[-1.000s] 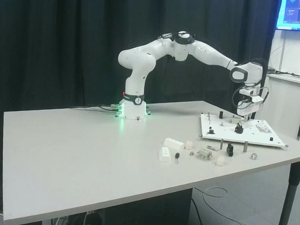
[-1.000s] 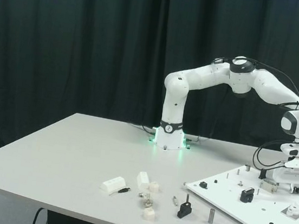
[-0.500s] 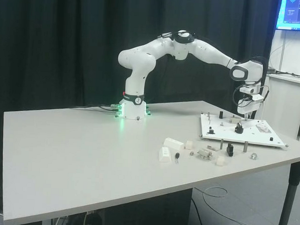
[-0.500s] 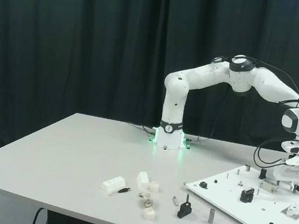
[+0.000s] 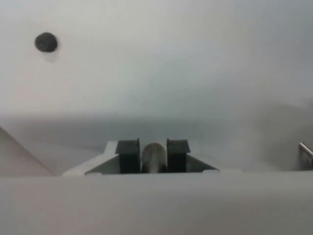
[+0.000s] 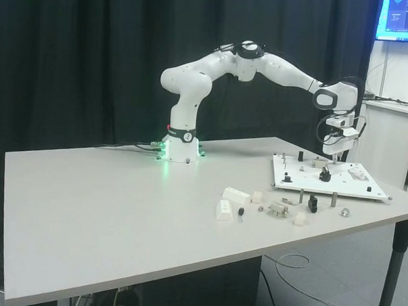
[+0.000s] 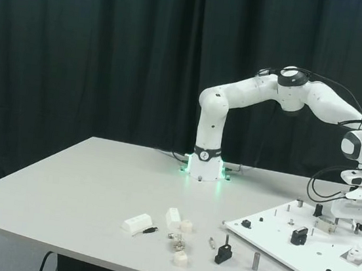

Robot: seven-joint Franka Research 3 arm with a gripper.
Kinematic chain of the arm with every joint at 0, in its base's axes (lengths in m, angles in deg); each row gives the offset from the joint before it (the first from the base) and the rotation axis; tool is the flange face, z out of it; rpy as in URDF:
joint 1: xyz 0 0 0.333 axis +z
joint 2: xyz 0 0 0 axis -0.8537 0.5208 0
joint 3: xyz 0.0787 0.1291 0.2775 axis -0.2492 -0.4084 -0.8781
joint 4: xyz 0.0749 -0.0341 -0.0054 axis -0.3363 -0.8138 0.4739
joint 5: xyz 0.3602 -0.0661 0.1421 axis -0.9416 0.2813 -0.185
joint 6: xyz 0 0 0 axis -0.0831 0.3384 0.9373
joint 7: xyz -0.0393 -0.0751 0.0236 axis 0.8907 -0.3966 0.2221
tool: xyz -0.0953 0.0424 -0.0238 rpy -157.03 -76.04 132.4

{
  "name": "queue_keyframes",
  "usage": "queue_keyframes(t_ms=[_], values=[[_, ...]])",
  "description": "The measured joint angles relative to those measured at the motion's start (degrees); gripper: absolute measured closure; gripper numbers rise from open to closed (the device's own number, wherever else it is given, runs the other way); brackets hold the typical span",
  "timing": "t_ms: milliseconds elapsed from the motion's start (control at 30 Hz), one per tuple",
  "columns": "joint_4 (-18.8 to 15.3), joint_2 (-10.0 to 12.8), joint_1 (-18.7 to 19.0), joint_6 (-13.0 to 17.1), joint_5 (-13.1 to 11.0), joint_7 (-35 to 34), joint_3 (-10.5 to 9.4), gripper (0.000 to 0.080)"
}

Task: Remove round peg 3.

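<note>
Loose parts: you have a scatter of small pieces on the grey table (image 6: pixel 107 203) ahead of the board: a white rectangular block (image 7: pixel 137 223), a white upright block (image 7: pixel 173 217), a small white cube (image 7: pixel 180 258), a black clamp-shaped piece (image 7: pixel 223 252) and a short grey metal cylinder (image 7: pixel 256 260) standing upright.

Board: your white flat assembly board (image 7: pixel 286 249) lies on the table near the arm's reach, carrying a black block fixture (image 7: pixel 299 236), a white round part (image 7: pixel 358 254) and several small pegs and studs.

Gripper: your black two-finger gripper (image 5: pixel 153 155) is clamped on a grey round metal peg (image 5: pixel 154 157). In the wrist view the peg sits upright between the two fingers (image 5: pixel 128 155), touching both.

Peg position: the peg is held in the gripper above the board, clear of its surface. In the room views it is too small to make out below the gripper (image 7: pixel 345 225).

Below the gripper: the wrist view shows you the white board surface with one black round spot (image 5: pixel 46 42) well apart from the peg, and a thin grey metal pin (image 5: pixel 306 151) at the edge.

Arm: your white Franka arm (image 6: pixel 255 64) stretches from its base (image 6: pixel 180 150), which shows green lights, out over the far part of the board.
</note>
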Motion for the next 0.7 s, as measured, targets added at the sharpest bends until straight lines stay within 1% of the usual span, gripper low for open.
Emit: queue_keyframes(t_ms=[500,700], values=[[-0.09,-0.30,-0.02,-0.21,0.00,-0.69,0.05,0.0688],[-0.13,-1.05,0.00,-1.21,0.00,-0.69,0.82,0.0688]])
